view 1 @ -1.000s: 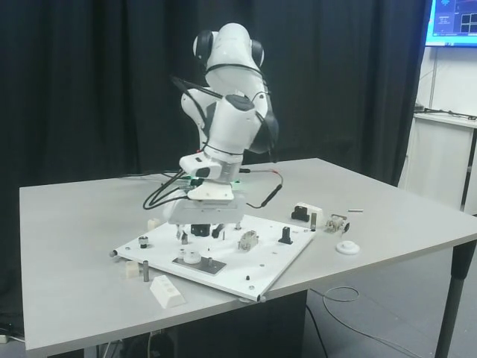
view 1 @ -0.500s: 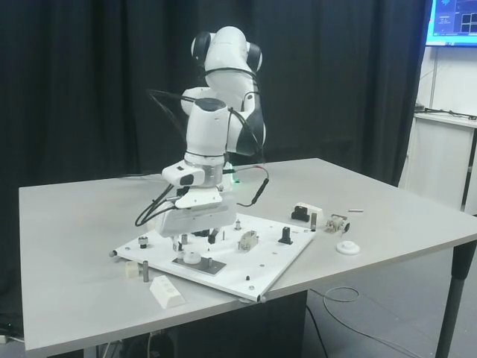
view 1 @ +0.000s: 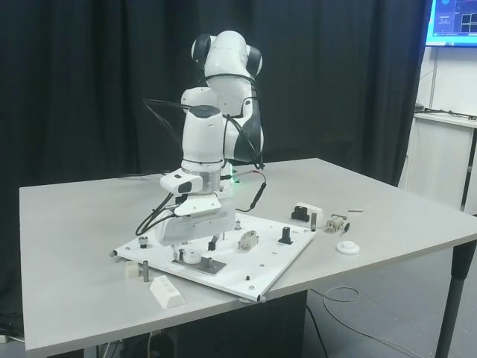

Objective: Remove medium gear.

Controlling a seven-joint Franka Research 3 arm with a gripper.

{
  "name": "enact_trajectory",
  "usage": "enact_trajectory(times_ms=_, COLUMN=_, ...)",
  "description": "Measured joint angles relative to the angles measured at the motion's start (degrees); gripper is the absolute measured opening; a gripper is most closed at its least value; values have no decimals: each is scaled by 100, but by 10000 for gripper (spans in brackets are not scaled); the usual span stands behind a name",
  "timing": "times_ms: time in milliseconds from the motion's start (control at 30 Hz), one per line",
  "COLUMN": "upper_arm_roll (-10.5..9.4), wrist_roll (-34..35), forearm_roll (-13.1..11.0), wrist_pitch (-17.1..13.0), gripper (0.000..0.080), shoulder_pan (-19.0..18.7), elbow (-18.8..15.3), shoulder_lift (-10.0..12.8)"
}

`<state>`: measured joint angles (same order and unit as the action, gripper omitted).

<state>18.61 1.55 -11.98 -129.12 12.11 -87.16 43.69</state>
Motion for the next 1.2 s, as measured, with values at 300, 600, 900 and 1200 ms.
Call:
enact_trajectory(times_ms=300, upper_arm_roll=36, wrist_roll=-23, forearm_roll=0, wrist_pitch=-5, gripper=800, shoulder_pan=0, elbow=0, shoulder_lift=35)
enact_trajectory(times_ms=600, upper_arm_roll=49, wrist_roll=-40, forearm_roll=-11, wrist_pitch=0, gripper=800, shoulder_pan=0, elbow=-1, shoulder_lift=47)
enact_trajectory(times_ms=900, upper_arm_roll=57, wrist_roll=-103, forearm_roll=-72, wrist_pitch=39, gripper=522, shoulder_pan=0, elbow=-3, shoulder_lift=66)
enact_trajectory(times_ms=1200, upper_arm_roll=69, wrist_roll=-160, forearm_roll=-134, wrist_pitch=67, gripper=283, shoulder_pan=0, elbow=-2, shoulder_lift=74)
